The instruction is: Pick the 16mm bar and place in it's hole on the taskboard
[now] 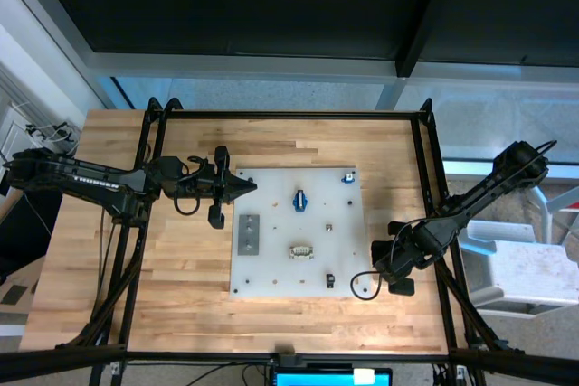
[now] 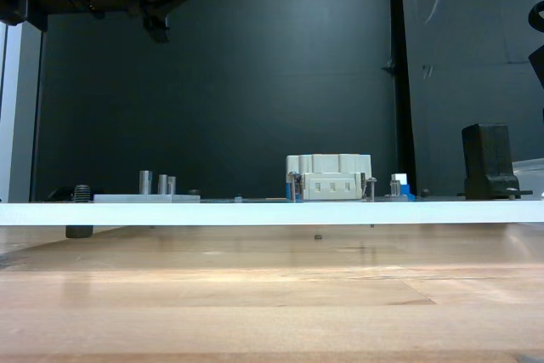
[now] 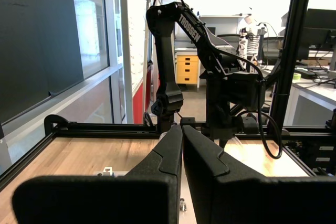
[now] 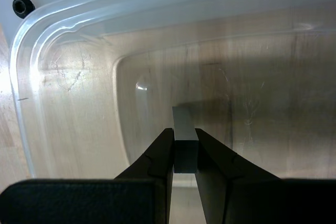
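Grey square 16mm bar (image 4: pixel 184 123) (tip just beyond the jaws) in right gripper (image 4: pixel 184 132), over clear tray (image 4: pixel 79 103).

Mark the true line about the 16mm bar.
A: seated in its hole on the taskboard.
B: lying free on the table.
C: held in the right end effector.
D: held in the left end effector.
C: the right end effector, off the taskboard's right edge, is shut on the 16mm bar with a clear tray behind it; the left end effector, above the taskboard's left edge, is shut, empty.

Wooden table (image 1: pixel 109 250), clear plastic tray (image 4: pixel 68 77), beige connector (image 2: pixel 330 178), blue fitting (image 1: pixel 299 200), black block (image 2: pixel 488 161), screen (image 1: pixel 330 377) at near edge.
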Available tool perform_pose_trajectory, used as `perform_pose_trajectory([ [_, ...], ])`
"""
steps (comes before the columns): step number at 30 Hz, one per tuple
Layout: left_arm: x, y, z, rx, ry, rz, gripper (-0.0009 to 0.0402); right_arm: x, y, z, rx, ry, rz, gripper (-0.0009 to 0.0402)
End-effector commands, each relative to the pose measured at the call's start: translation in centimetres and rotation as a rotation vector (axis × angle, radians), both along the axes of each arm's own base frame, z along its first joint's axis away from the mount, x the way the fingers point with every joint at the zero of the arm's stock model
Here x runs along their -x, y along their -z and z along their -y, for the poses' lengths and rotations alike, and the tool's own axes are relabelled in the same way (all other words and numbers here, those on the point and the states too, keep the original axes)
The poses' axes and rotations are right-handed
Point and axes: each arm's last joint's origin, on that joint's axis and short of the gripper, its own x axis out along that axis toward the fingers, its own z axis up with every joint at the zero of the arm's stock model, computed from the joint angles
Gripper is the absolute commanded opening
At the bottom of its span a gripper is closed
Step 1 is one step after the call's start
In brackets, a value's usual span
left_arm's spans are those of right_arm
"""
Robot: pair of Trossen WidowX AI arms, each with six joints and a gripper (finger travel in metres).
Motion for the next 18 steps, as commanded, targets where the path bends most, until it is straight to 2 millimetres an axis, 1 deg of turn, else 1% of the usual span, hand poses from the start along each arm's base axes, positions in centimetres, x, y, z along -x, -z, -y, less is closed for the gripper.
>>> perform_pose_trajectory([
  [1, 0.0, 0.0, 0.0, 0.0, 0.0, 0.001, 0.0, 0.0, -0.1, 0.0, 0.004, -0.001, -0.008, 0.0001],
  [8, 0.0, 0.0, 0.0, 0.0, 0.0, 0.001, 0.0, -0.2, -1.7, -0.2, 0.007, 0.001, -0.026, -0.0001],
  [18, 0.0, 0.0, 0.0, 0.0, 0.0, 0.001, 0.0, -1.0, -5.7, -0.8, 0.005, 0.0, -0.019, 0.0],
])
